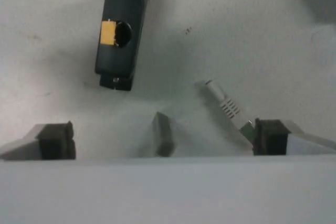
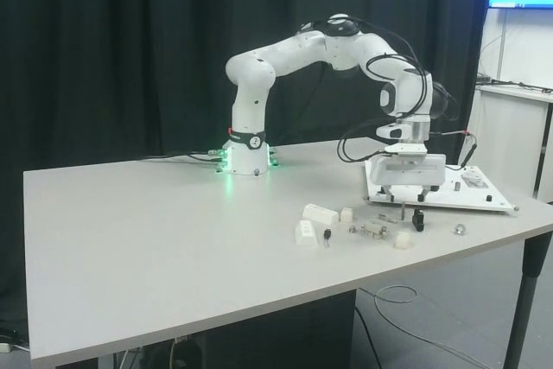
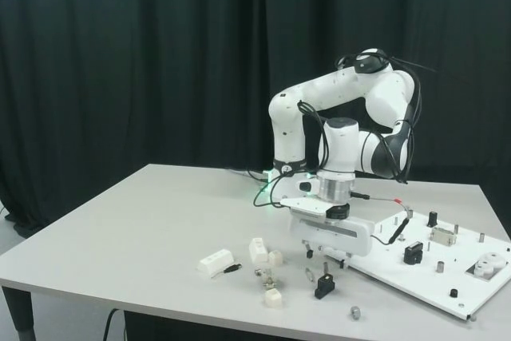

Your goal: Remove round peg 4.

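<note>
Nearest the table (image 3: 120, 221) edge we list loose white blocks (image 3: 217, 262) and a black block (image 1: 119, 35). Above them the gripper (image 1: 163, 138) hangs with jaws spread wide, holding nothing. A small grey peg (image 1: 164, 132) sits on the table between them, with the white board (image 3: 447, 281) beyond.

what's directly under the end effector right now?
Grey table under the open end effector, holding nothing. A black part and a small grey connector lie ahead of it. Whatever sits below the wrist housing is covered; the pegs cannot be seen there.
</note>
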### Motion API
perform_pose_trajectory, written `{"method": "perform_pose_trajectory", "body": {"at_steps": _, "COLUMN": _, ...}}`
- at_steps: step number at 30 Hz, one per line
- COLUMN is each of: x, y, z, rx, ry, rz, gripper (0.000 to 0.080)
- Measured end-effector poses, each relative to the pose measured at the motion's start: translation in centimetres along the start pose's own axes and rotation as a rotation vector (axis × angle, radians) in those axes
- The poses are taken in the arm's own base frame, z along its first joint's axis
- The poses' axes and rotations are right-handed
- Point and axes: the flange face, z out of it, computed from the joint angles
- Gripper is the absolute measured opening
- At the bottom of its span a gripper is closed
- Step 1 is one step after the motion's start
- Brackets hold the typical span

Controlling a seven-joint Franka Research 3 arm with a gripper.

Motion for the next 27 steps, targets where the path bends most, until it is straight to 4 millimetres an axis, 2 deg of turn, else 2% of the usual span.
{"method": "perform_pose_trajectory", "body": {"at_steps": 4, "x": 0.1, "y": 0.0, "z": -0.2, "rx": 0.002, "ry": 0.002, "rz": 0.001, "gripper": 0.0729}}
{"method": "perform_pose_trajectory", "body": {"at_steps": 5, "x": 0.2, "y": 0.0, "z": -0.2, "rx": 0.002, "ry": 0.003, "rz": 0.002, "gripper": 0.0785}}
{"method": "perform_pose_trajectory", "body": {"at_steps": 27, "x": 0.8, "y": -0.1, "z": -1.2, "rx": 0.004, "ry": 0.007, "rz": 0.008, "gripper": 0.0800}}
